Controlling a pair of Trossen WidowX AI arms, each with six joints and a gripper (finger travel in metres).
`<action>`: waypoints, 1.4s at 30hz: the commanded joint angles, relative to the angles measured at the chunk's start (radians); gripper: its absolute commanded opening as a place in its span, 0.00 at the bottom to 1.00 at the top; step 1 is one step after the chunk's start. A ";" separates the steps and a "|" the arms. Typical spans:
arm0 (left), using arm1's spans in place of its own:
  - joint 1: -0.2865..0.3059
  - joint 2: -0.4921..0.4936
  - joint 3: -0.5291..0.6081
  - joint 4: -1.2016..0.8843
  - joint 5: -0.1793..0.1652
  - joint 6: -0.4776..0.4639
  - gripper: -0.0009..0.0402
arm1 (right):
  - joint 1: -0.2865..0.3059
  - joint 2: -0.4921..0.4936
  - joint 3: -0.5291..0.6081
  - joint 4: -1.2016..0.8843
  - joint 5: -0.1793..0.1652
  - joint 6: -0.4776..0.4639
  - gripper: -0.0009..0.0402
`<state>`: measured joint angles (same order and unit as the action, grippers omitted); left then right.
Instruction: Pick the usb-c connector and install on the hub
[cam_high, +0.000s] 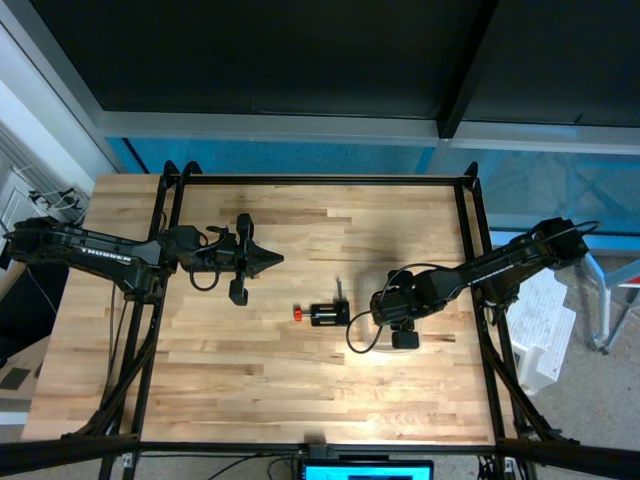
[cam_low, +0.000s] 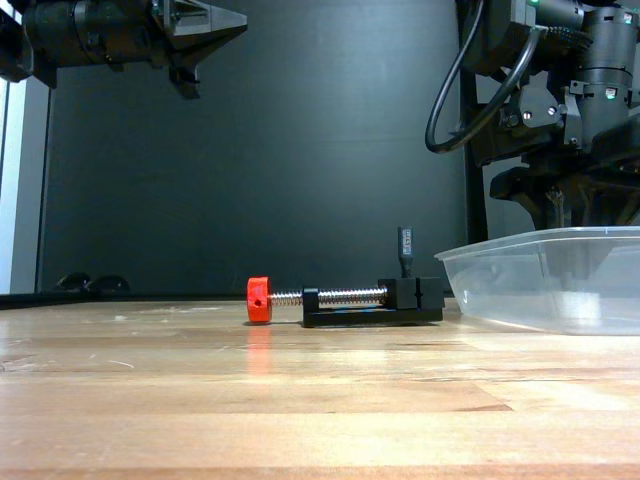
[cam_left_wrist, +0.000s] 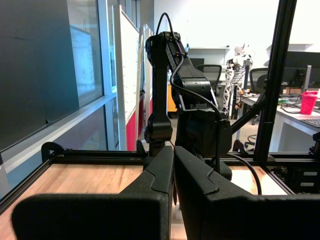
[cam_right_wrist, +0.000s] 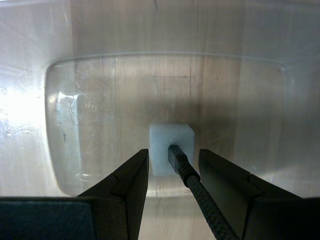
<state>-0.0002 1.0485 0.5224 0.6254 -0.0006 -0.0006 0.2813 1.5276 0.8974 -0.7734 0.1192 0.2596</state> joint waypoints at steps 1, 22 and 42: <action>0.000 0.000 0.000 0.000 0.000 0.000 0.02 | 0.000 0.000 0.000 0.002 0.002 -0.004 0.36; 0.000 0.000 0.000 0.000 0.000 0.000 0.02 | 0.000 -0.001 -0.005 0.008 0.002 -0.006 0.09; 0.000 0.000 0.000 0.000 0.000 0.000 0.02 | 0.000 -0.013 -0.005 0.008 0.002 -0.007 0.02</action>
<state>-0.0002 1.0489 0.5228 0.6250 -0.0006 -0.0002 0.2810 1.5200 0.8925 -0.7654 0.1204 0.2523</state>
